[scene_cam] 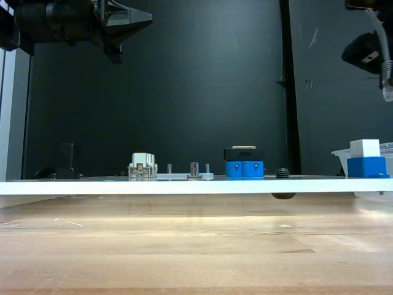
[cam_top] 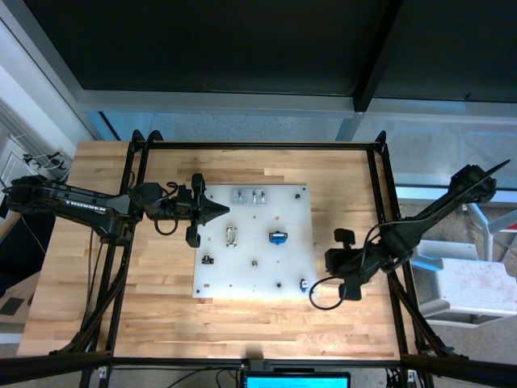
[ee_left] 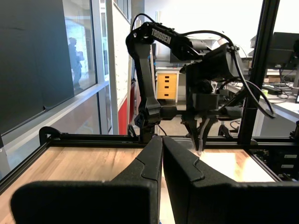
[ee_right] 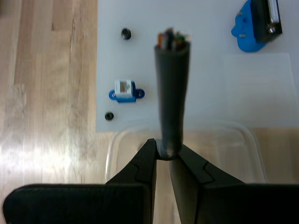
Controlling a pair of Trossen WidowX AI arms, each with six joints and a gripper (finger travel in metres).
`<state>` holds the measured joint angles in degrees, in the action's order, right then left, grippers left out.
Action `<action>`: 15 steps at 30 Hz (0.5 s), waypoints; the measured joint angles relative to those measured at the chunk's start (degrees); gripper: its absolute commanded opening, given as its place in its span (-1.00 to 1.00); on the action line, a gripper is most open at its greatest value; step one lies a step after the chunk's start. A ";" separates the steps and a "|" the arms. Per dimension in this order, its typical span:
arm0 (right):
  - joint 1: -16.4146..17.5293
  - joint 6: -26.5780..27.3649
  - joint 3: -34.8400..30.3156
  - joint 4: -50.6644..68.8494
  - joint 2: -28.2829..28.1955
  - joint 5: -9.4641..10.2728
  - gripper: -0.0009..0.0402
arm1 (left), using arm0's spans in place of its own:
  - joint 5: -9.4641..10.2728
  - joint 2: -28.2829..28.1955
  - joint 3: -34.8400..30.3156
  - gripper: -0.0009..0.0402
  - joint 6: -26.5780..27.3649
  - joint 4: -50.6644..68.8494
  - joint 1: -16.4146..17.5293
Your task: Remove the rj45 connector and place it in the container
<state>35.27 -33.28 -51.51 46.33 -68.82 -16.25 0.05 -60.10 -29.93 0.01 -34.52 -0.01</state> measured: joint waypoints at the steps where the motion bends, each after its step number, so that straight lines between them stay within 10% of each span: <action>1: 0.11 -0.17 0.39 0.76 0.79 0.00 -0.96 | 0.00 0.00 0.00 -0.96 0.00 -0.02 0.00; 15: 1.51 -1.29 8.20 6.21 10.58 2.45 -0.96 | 0.00 0.00 -0.02 -0.96 0.02 -0.02 0.00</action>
<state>36.77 -34.57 -43.31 52.53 -58.24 -13.80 0.05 -60.10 -29.95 0.03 -34.54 -0.01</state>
